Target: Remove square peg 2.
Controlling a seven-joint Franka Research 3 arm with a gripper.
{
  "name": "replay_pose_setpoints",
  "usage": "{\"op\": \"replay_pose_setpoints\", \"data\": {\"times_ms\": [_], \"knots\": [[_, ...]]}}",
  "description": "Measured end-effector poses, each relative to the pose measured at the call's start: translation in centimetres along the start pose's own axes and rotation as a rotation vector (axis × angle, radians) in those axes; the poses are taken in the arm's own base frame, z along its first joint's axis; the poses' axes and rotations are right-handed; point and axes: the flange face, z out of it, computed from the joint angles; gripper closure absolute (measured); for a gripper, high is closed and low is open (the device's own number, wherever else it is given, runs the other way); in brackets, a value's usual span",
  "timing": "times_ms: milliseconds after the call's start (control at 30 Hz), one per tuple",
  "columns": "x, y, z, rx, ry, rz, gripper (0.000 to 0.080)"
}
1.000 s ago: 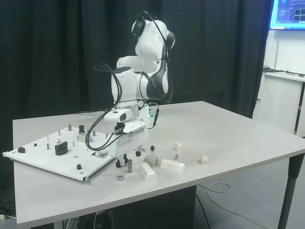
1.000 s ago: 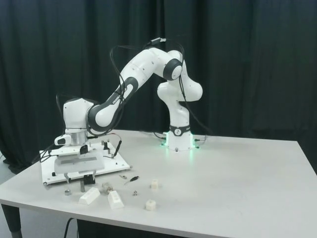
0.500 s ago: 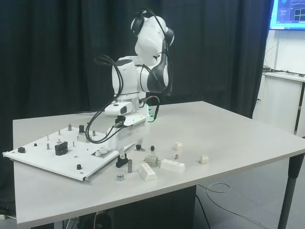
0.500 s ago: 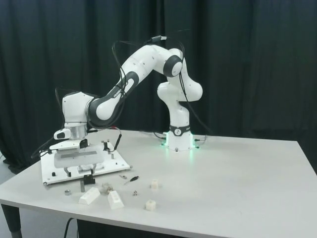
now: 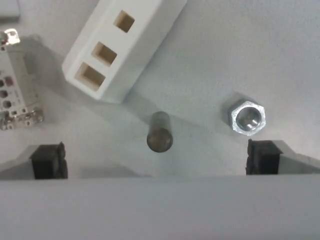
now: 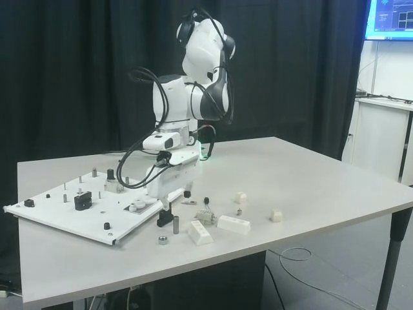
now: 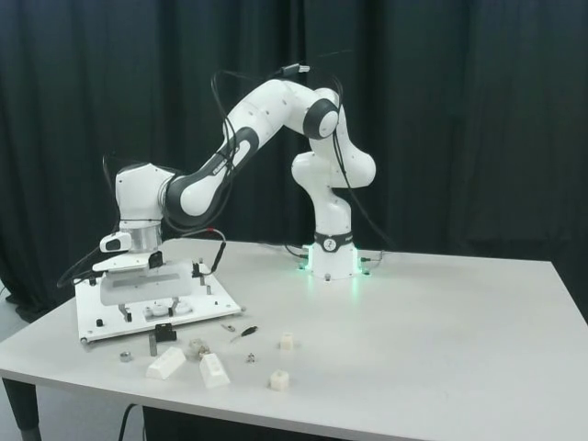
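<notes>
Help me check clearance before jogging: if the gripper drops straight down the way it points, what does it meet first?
Probably the grey peg standing upright on the table, midway between the open gripper fingers. The hex nut sits close to one finger, though depth there is unclear.

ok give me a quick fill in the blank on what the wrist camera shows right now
1. The claw is ____, with nothing between its black pads.
2. The white block shows ____ square holes.
3. The small dark grey cylindrical peg stands on the grey ____.
4. The metal hex nut lies ____ from the peg, not touching it.

Missing words: open; three; table; apart
</notes>
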Motion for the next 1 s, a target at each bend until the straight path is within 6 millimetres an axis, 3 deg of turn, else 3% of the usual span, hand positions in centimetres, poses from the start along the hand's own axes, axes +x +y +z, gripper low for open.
{"op": "replay_pose_setpoints", "data": {"times_ms": [533, 733, 1000], "knots": [[-0.1, 0.5, -1.8, -0.080, -0.039, -0.078, 0.0003], [-0.4, 2.3, -3.4, -0.146, -0.054, -0.117, 0.0003], [-1.5, 6.2, -5.2, -0.204, -0.074, -0.149, 0.0003]]}}
